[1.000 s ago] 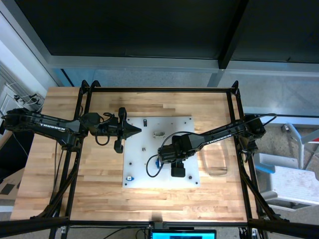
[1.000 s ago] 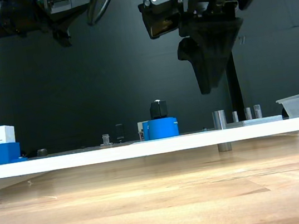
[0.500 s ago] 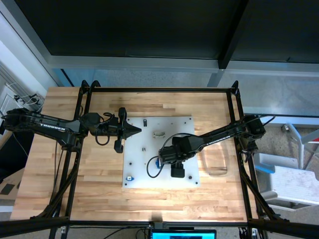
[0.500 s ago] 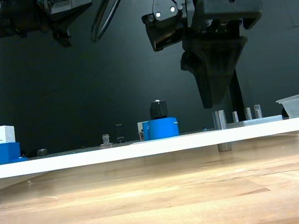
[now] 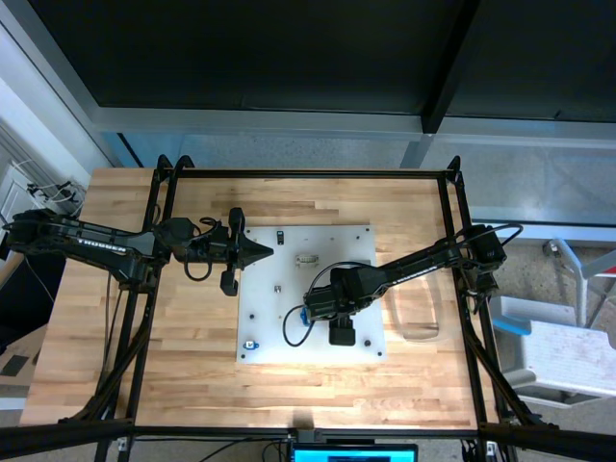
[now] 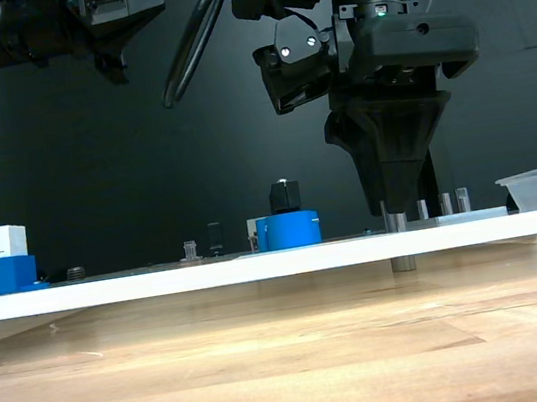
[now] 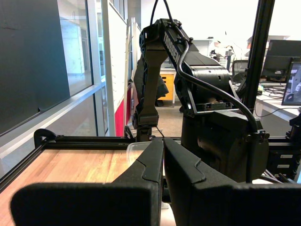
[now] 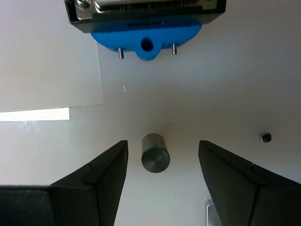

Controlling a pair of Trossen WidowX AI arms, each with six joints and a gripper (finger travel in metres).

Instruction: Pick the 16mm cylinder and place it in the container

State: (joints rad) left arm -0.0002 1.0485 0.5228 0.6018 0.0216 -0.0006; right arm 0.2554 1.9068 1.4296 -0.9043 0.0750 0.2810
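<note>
Standing upright on the white board (image 5: 358,241), the 16mm cylinder (image 8: 155,159) lies centred between the spread fingers of your right gripper (image 6: 391,201). The gripper points straight down over it, so closing should catch it squarely. The container (image 5: 416,336) sits on the table just off the board's right edge. Your left gripper (image 7: 163,155) hovers parked at the board's left edge, fingers pressed together.

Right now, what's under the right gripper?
The 16mm cylinder stands on the board between the open right gripper's fingers, untouched. In the low view the fingers cover its top. The left gripper hangs shut over the board's far-left corner.
</note>
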